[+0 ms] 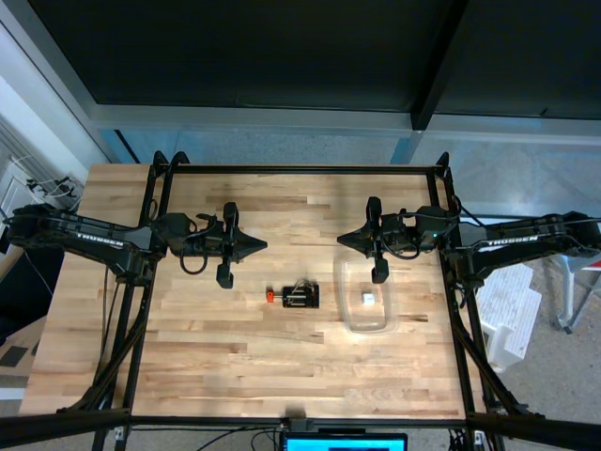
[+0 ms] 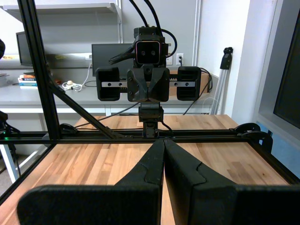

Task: Pick the RCA connector and install on taskboard

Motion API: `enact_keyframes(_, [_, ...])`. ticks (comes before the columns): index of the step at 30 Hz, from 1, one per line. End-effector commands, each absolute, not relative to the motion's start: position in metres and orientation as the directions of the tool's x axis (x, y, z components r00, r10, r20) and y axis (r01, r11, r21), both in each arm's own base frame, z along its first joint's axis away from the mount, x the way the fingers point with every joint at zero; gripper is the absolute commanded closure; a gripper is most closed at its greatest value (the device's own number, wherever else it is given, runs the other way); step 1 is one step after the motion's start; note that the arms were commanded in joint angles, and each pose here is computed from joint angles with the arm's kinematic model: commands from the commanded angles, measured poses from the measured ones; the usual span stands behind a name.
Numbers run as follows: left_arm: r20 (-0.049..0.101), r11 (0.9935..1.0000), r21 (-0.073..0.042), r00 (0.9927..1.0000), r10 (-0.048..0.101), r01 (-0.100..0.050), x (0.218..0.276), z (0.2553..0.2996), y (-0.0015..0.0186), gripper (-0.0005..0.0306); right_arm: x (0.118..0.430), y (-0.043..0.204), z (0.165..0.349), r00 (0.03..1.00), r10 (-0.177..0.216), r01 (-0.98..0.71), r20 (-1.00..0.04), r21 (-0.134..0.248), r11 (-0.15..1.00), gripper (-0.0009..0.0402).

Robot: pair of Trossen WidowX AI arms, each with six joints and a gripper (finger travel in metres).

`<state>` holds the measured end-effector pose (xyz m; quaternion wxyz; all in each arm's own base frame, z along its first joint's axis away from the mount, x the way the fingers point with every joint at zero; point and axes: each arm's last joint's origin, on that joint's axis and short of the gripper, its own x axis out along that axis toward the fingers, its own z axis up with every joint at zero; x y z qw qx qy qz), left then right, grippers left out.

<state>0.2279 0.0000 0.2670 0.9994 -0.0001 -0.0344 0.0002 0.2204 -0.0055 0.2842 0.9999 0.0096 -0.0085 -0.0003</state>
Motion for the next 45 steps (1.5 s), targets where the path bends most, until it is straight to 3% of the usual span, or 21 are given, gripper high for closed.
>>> enact_keyframes(1, [0.07, 1.0, 0.0, 0.99758, 0.0, 0.0, 0.2279, 0.2672, 0.0, 0.03, 0.2206, -0.0054, 0.2844, 1.0, -0.001, 0.0, 0.017, 0.018, 1.0, 0.0393])
enact_keyframes(45, [0.07, 1.0, 0.0, 0.99758, 0.0, 0.0, 0.2279, 0.2672, 0.0, 0.03, 0.2206, -0.0054, 0.2826, 1.0, -0.001, 0.001, -0.001, 0.019, 1.0, 0.0393])
